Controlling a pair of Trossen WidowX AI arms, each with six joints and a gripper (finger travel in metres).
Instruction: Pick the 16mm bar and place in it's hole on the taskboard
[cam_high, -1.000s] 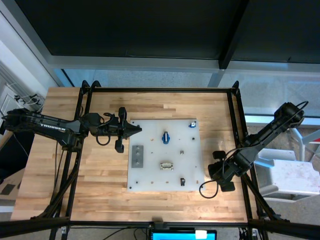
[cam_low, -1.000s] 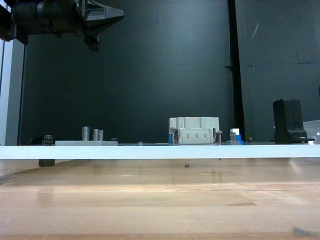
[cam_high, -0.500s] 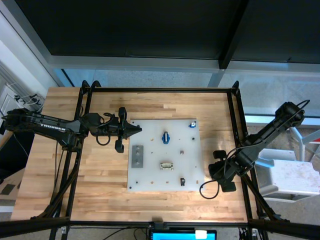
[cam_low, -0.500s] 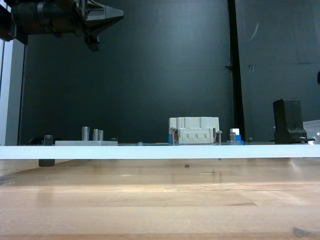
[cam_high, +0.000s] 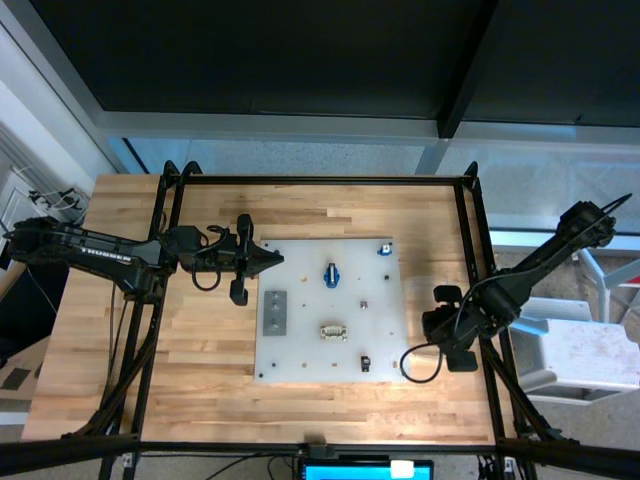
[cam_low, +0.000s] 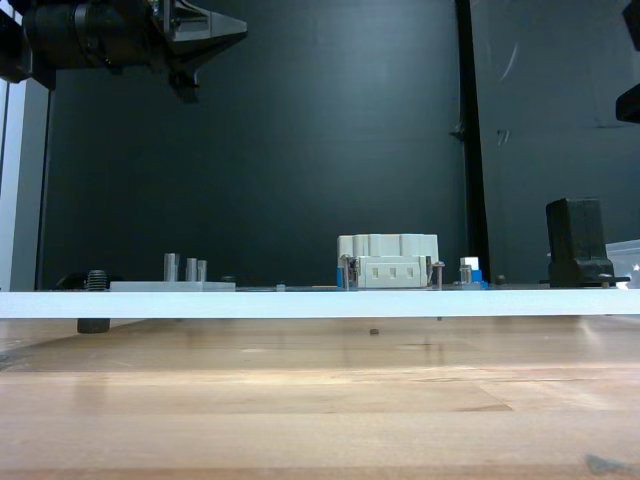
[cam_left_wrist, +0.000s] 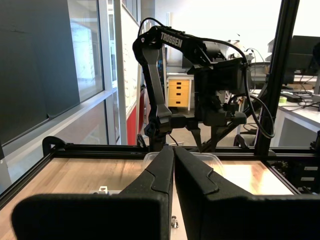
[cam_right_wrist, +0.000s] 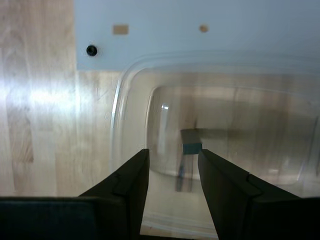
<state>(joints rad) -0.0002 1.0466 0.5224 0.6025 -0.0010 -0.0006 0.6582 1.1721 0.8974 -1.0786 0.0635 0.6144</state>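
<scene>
Right wrist view is showing the right end effector (cam_right_wrist: 172, 151) hanging with its fingers spread apart and nothing between them. It is looking straight down into a clear plastic tub (cam_right_wrist: 118, 110) that is sitting on the desk (cam_right_wrist: 40, 100) just beside a corner of the white taskboard (cam_right_wrist: 200, 12). A small grey piece, which I am taking to be the 16mm bar (cam_right_wrist: 191, 142), is lying free inside the tub below the gap and touching neither finger; whether it is standing or leaning I cannot tell. Compared with half a second ago, the high view is showing the right end effector (cam_high: 447, 328) sitting a little farther from the near edge. The low view is now catching a dark part of that arm high at its right edge, so the arm is rising, not descending. The left end effector (cam_high: 268, 258) is not shifting at all: it is hovering above the far left corner of the taskboard (cam_high: 300, 350), and the left wrist view is showing its fingers (cam_left_wrist: 160, 170) pressed together on nothing. I am reading this as the pick not yet being made, since the bar is staying in the tub while the spread fingers are lifting away from it, so a fresh descent is looking necessary. On the board, a grey block (cam_high: 273, 312) is carrying metal pegs (cam_low: 171, 268) standing upright, and I cannot tell which hole is the bar's.
</scene>
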